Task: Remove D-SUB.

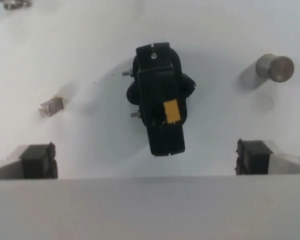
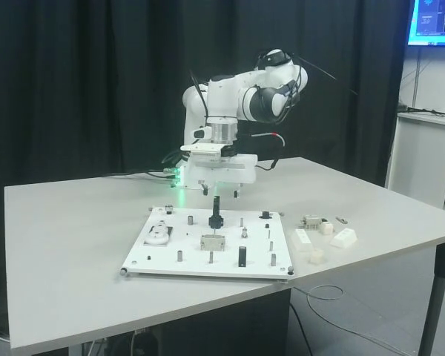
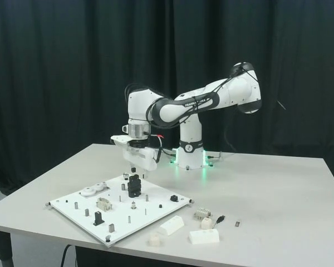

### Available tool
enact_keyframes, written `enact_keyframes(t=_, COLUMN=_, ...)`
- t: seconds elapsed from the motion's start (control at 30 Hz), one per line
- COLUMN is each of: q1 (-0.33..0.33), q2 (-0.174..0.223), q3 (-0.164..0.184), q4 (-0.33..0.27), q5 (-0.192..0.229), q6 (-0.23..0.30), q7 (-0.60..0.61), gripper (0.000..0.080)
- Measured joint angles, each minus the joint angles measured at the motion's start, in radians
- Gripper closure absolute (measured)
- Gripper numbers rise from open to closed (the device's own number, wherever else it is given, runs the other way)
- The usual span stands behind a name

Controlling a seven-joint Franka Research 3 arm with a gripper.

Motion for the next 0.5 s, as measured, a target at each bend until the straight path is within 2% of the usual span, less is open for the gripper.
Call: enact_keyframes(t=0.5, q1=0.0, q2=0.001, q3=0.035, q4=0.009, q5=0.0, q6=0.042, q7=0.004, gripper=0.0003)
